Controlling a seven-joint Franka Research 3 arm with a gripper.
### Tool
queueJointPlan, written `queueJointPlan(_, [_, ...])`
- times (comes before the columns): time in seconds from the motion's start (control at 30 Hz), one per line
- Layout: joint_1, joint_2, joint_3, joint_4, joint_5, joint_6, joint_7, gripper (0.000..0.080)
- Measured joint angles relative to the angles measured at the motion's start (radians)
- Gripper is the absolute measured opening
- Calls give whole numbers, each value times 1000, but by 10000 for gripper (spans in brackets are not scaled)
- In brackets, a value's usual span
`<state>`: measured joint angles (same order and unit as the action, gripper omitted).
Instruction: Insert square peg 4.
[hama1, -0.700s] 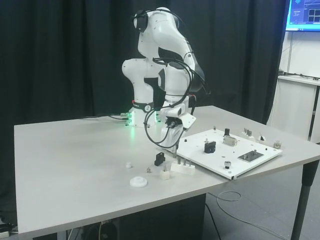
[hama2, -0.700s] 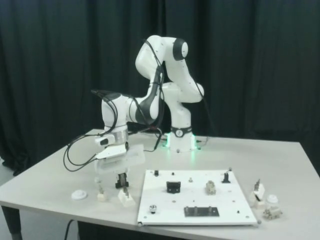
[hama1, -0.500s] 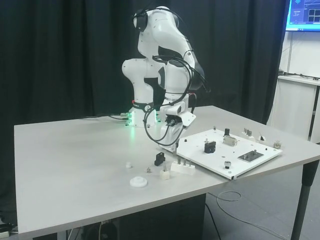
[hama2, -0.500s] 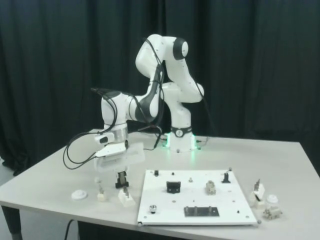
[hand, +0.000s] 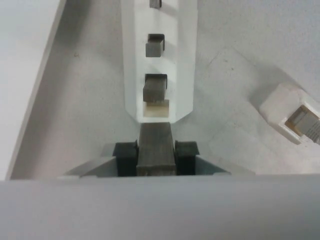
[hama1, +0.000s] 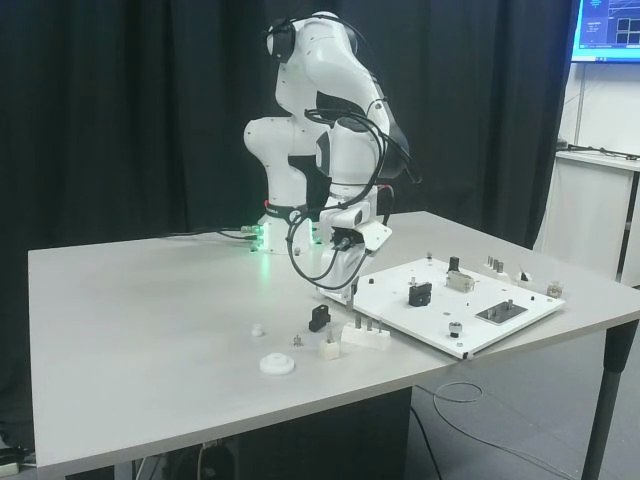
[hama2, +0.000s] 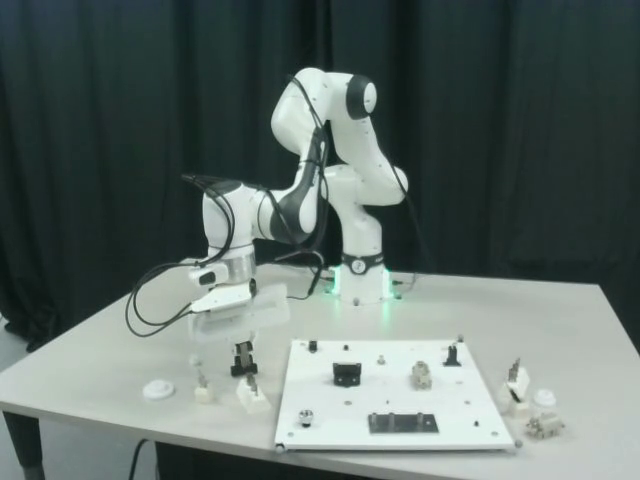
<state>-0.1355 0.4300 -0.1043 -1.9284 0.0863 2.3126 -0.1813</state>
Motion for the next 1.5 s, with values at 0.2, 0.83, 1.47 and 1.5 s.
queueJointPlan(0.2, [0, -1, 0, 0, 0, 0, 0, 154])
queueJointPlan(0.83, [1, -1, 0, 2, 0, 0, 3, 154])
queueJointPlan(1.47, [37, -25, 2, 0, 32, -63, 80, 154])
queueJointPlan(1.5, [41, -28, 2, -1, 33, -70, 89, 154])
